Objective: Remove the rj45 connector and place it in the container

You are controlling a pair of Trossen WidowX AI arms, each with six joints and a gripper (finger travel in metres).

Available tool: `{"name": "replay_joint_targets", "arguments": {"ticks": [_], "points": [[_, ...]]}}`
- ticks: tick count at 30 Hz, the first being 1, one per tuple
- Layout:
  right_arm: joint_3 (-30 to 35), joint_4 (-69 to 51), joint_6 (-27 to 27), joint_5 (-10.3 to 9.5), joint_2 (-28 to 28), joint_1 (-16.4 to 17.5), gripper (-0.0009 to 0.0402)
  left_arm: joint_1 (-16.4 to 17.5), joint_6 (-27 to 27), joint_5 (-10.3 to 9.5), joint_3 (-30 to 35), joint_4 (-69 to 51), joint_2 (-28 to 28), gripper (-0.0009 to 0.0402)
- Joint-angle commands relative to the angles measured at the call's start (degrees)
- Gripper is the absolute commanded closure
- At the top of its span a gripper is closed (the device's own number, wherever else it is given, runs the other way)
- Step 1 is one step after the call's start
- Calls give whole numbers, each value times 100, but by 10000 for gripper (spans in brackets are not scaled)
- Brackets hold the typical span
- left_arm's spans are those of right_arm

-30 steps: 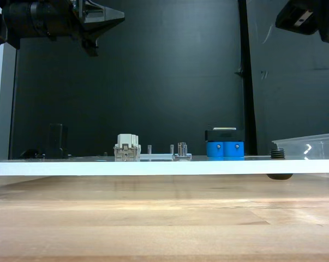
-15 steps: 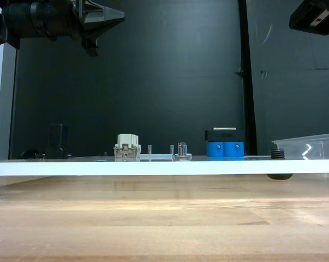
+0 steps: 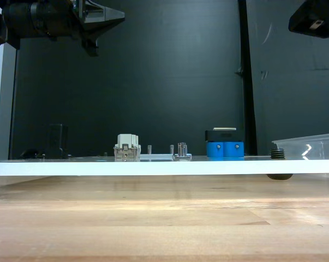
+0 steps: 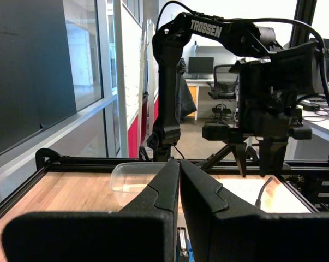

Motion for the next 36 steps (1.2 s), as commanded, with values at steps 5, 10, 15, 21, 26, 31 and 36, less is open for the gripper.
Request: {"name": "replay_joint_targets", "arguments": {"ticks": [5, 10, 15, 21, 26, 31, 36], "points": [[-2, 94, -44, 109, 227, 17, 210, 0, 2, 2, 2, 0, 0, 392], [-15, 249, -98, 109, 407, 28, 210, 2, 2, 2, 2, 0, 0, 392], [-13, 313, -92, 151, 540, 31, 210, 2, 2, 2, 2, 0, 0, 392], [-20, 435, -85, 153, 730, 31, 210, 0, 2, 2, 2, 0, 0, 392], [-35, 560, -85, 157, 833, 28, 210, 2, 2, 2, 2, 0, 0, 392], [-107, 588, -74, 173, 848, 31, 212, 0, 2, 2, 2, 0, 0, 392], [-192, 645, -74, 197, 848, 28, 222, 2, 2, 2, 2, 0, 2, 392]]}}
